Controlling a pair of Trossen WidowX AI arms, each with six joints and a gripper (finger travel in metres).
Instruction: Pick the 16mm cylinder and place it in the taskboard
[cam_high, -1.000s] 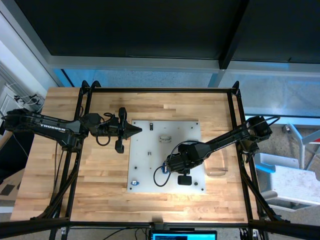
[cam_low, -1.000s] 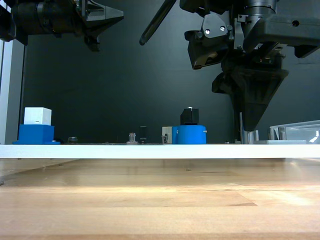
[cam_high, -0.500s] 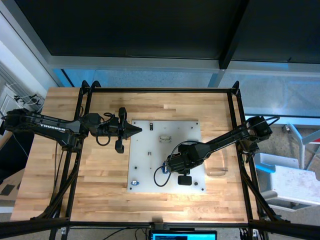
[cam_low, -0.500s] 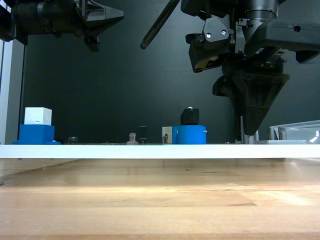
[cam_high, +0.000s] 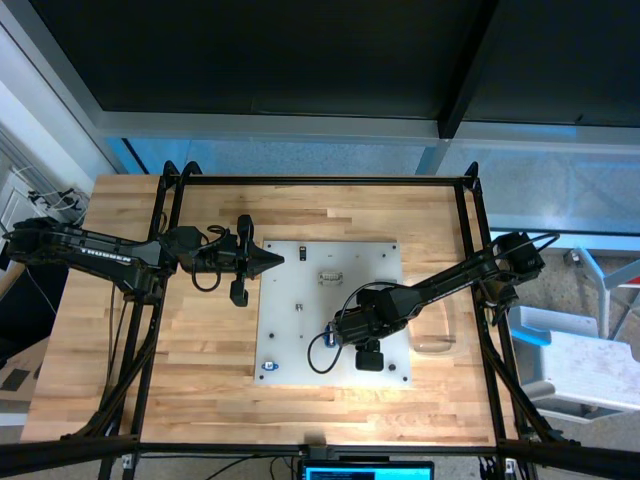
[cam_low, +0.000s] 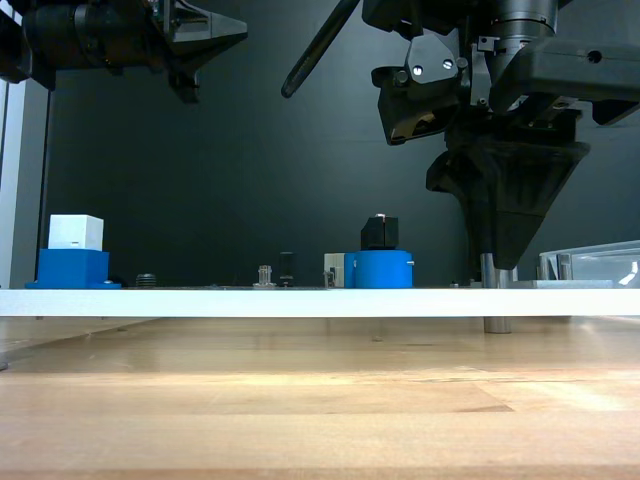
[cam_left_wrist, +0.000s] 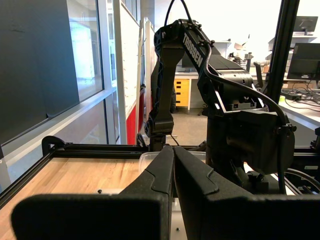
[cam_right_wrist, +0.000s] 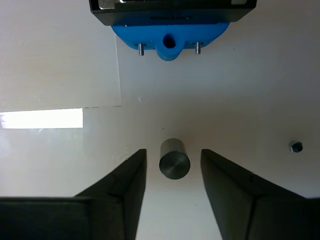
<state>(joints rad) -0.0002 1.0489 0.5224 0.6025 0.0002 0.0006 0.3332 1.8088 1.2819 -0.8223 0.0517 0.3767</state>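
Observation:
The 16mm cylinder (cam_right_wrist: 174, 159), a short grey metal peg seen end-on, stands upright in a hole of the white taskboard (cam_right_wrist: 250, 100). It sits between the fingers of my right gripper (cam_right_wrist: 172, 165) with a gap on each side, so this gripper is open. In the low view the cylinder (cam_low: 489, 272) passes through the taskboard (cam_low: 300, 302) and its lower end shows under the plate, right below my right gripper (cam_low: 497, 262). My left gripper (cam_left_wrist: 173, 150) is shut on nothing and hangs in the air over the taskboard's (cam_high: 300, 340) far left edge, with its tip (cam_high: 275, 259) pointing right.
A blue connector (cam_right_wrist: 170, 37) sits on the board just past the cylinder. A blue round fitting (cam_low: 383, 268), a white cube on a blue base (cam_low: 75, 232) and small pins stand on the plate. A clear plastic tray (cam_high: 435, 330) lies at the board's right side.
My right gripper's fingers have spread apart and let go of the cylinder. The cylinder has dropped lower into the board, and its end now shows beneath the plate. The left arm has not moved.

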